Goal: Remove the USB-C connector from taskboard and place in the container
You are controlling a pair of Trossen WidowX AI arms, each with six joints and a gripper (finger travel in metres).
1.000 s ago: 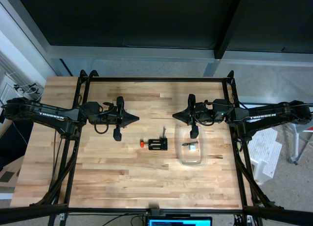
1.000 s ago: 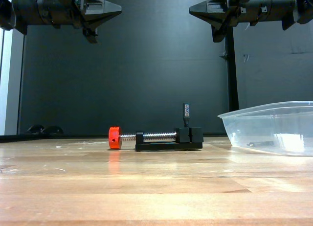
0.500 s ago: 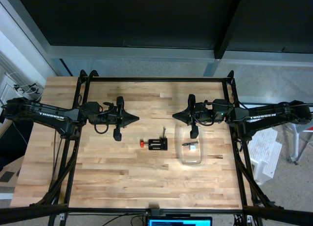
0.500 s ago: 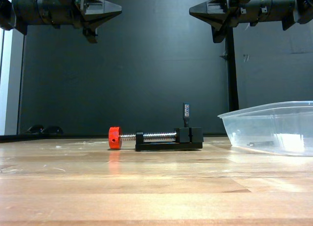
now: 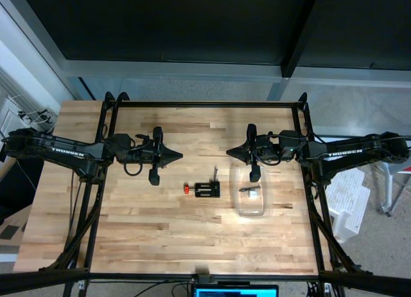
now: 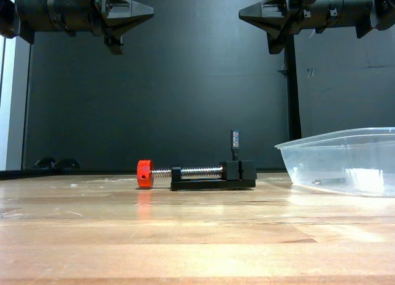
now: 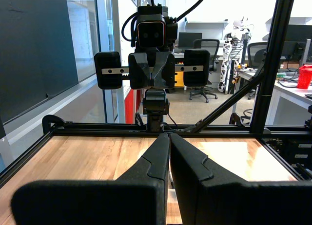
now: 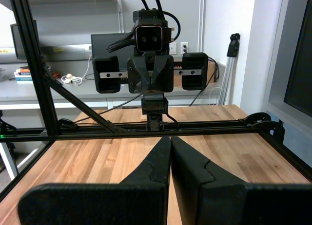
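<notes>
USB-C connector (image 5: 244, 189) lies in the container (image 5: 252, 209) beside a white cube (image 5: 253, 194), off the taskboard (image 5: 207, 189). Left tool (image 5: 178, 156) and right tool (image 5: 230, 153) hang closed and empty above the bench (image 5: 141, 207), evidently parked: task judged complete.

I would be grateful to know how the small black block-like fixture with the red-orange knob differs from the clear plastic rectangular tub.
The black fixture is opaque, with a red-orange knob; the clear tub is see-through. The fixture is smaller than the tub. The fixture is a block with a threaded screw; the tub is an open hollow. Both rest on the wooden table, untouched: the left gripper and right gripper hang shut high above it.
</notes>
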